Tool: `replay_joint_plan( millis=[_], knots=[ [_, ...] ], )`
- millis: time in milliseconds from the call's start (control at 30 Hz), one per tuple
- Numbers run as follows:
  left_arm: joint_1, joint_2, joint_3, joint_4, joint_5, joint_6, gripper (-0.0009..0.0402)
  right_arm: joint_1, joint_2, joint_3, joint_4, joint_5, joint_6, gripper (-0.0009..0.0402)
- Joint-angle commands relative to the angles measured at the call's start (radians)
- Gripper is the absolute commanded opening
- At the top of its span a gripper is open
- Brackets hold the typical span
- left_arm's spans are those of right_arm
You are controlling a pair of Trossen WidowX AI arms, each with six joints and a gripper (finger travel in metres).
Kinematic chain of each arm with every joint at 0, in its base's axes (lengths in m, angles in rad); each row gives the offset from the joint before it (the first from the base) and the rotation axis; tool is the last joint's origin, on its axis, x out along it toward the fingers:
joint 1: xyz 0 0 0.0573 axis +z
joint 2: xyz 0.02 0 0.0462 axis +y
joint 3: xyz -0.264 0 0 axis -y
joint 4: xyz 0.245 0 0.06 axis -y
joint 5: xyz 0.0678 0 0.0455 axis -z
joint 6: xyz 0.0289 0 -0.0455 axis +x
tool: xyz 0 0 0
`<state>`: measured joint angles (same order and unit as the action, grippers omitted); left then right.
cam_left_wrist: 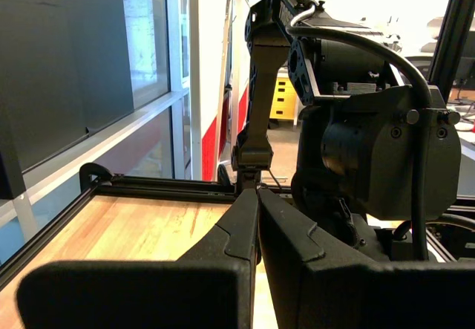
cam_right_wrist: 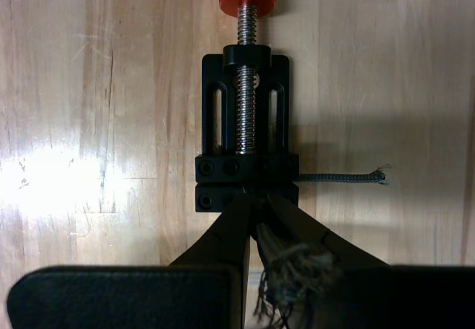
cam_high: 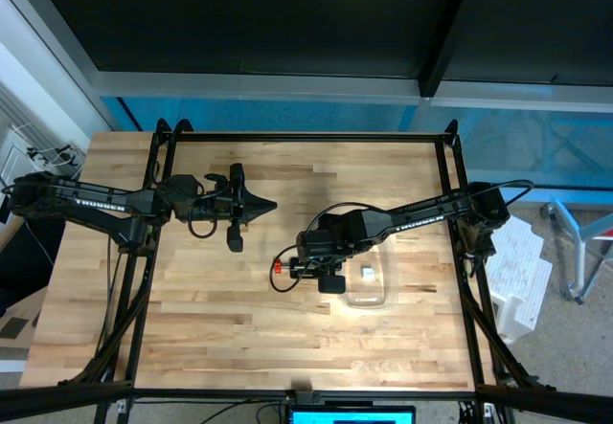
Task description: Pick the usb-c connector and install on the hub
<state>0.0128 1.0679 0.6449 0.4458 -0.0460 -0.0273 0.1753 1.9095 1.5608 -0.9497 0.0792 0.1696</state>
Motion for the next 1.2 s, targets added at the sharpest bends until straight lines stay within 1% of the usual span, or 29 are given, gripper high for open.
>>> replay_joint_plan(
  millis=[33,133,200,367,433,533,633,833,1000,1200],
  knots=[
    [0.000,0.000,0.000,0.000,0.000,0.000,0.0000,0.001,-0.013,0.000,0.004,0.000,-0.005,0.0032],
    [0.000,0.000,0.000,0.000,0.000,0.000,0.0000,0.002,-0.025,0.000,0.013,0.002,-0.002,0.0079],
    [0.000,0.000,0.000,0.000,0.000,0.000,0.0000,0.001,-0.034,0.000,0.014,0.008,0.005,0.0111],
    [0.000,0.000,0.000,0.001,0.000,0.000,0.0000,0.002,-0.074,0.000,0.012,0.008,0.009,0.0184],
    [0.000,0.000,0.000,0.000,0.000,0.000,0.0000,0.002,-0.093,0.000,0.003,0.007,0.009,0.0205],
    [0.000,0.001,0.000,-0.002,0.000,0.000,0.0000,0.002,-0.132,-0.001,-0.036,0.007,0.006,0.0224],
    [0.000,0.000,0.000,0.002,0.000,0.000,0.0000,0.002,-0.183,-0.010,-0.063,0.007,-0.005,0.0230],
    [0.000,0.000,0.000,-0.001,0.000,0.000,0.0000,0.002,-0.296,-0.075,-0.051,0.008,-0.014,0.0225],
    [0.000,0.000,0.000,-0.003,0.000,0.000,0.0000,0.002,-0.332,-0.091,-0.047,0.008,-0.014,0.0217],
    [0.000,0.000,0.000,0.000,0.000,0.000,0.0000,0.001,-0.361,-0.136,0.011,0.007,-0.018,0.0201]
  ],
)
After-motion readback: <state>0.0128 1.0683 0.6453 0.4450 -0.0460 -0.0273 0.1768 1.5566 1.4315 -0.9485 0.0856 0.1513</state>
